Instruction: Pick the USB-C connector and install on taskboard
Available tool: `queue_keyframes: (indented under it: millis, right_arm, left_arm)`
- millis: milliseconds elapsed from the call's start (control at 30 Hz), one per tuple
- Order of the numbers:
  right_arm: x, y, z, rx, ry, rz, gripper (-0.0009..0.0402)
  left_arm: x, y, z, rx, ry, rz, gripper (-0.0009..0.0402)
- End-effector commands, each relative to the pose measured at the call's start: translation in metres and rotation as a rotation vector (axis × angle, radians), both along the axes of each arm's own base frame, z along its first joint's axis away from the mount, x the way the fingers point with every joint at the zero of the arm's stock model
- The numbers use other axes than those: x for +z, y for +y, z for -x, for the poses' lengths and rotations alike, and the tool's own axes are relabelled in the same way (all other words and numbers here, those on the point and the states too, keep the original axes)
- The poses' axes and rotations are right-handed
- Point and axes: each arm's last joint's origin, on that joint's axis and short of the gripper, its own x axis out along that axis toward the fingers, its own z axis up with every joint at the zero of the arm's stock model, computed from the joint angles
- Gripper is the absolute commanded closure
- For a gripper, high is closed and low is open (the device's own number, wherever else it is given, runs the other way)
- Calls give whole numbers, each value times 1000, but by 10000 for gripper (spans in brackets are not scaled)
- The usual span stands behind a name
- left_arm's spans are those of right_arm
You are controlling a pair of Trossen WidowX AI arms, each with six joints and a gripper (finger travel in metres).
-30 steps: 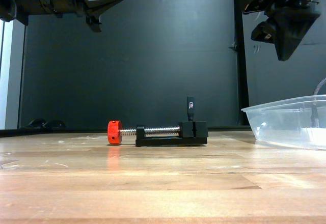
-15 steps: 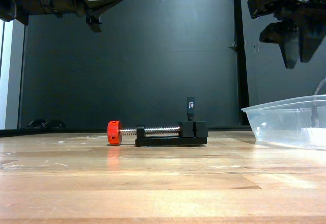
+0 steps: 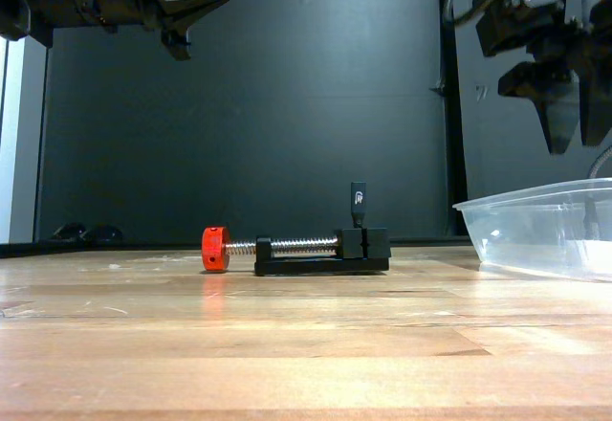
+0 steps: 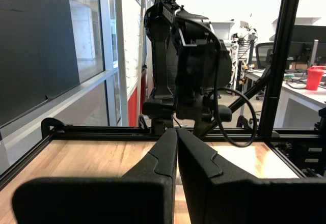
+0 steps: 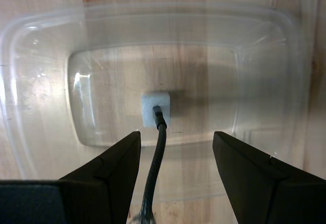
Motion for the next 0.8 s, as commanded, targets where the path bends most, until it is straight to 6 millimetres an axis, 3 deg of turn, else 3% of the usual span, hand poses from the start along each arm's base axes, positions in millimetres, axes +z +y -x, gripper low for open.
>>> queue_keyframes:
  millis: [33, 800]
  right_arm:
    - [-8, 1, 0, 4, 18, -2, 196]
    - [-43, 2, 0, 16, 20, 0, 196]
  left_arm:
    - [0, 0, 0, 0, 0, 0, 393]
    - [0, 0, 0, 0, 0, 0, 393]
